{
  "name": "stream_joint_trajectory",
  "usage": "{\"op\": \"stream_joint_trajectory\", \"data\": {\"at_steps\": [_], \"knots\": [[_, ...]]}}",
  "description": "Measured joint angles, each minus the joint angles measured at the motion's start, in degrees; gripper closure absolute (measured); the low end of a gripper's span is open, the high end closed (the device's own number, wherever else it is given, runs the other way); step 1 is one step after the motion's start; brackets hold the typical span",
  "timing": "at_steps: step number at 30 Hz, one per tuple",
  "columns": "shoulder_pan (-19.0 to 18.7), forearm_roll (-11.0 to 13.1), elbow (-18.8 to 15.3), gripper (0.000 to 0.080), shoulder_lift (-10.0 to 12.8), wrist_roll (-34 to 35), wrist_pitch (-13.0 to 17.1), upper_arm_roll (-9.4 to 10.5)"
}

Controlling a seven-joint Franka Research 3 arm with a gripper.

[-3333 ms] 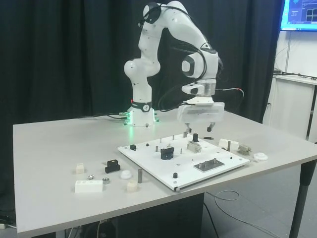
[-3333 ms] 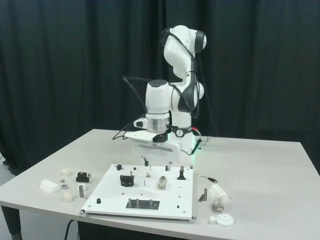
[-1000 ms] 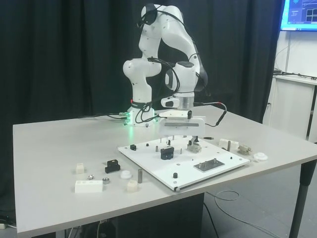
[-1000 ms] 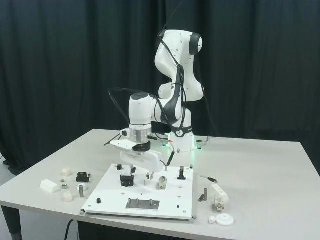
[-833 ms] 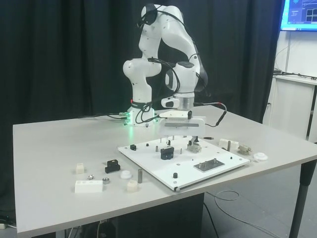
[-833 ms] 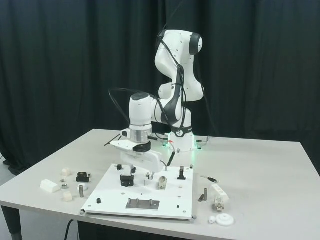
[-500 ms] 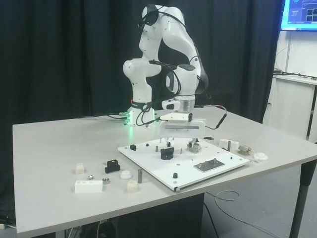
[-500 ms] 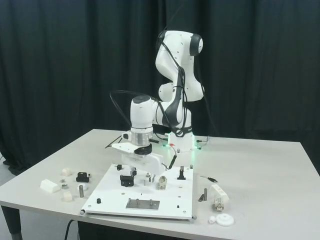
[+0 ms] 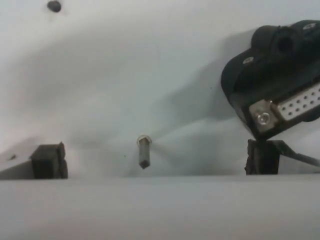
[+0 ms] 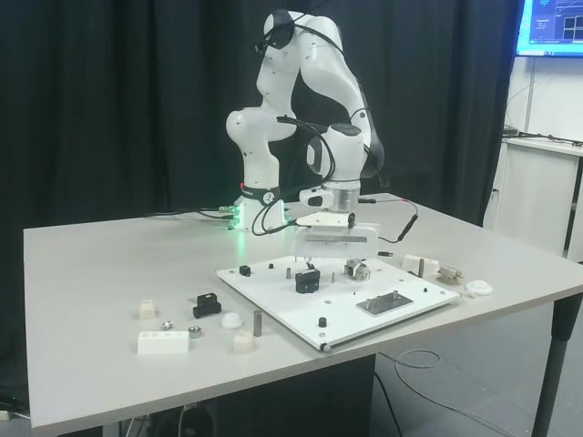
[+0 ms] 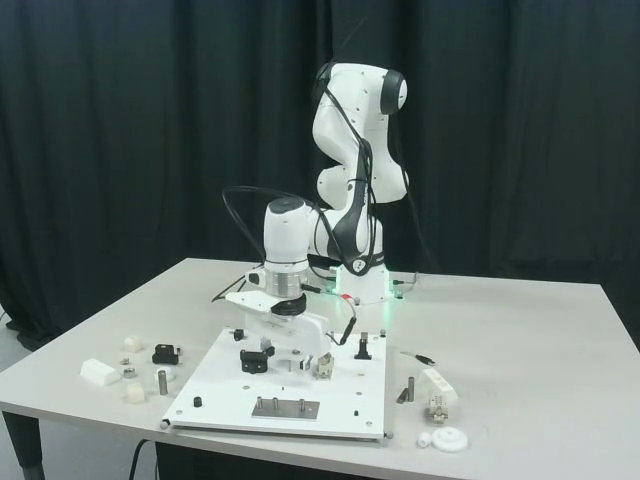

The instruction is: Remove square peg 1.

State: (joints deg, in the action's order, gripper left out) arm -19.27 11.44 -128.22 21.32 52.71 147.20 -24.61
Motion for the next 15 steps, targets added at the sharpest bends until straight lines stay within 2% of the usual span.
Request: {"op": "stream_joint_trajectory", "data": {"at_steps": [15], "knots": [[0.25,0.8,-0.38,0.0003,0.96,-0.22,1.45,0.62]]}}
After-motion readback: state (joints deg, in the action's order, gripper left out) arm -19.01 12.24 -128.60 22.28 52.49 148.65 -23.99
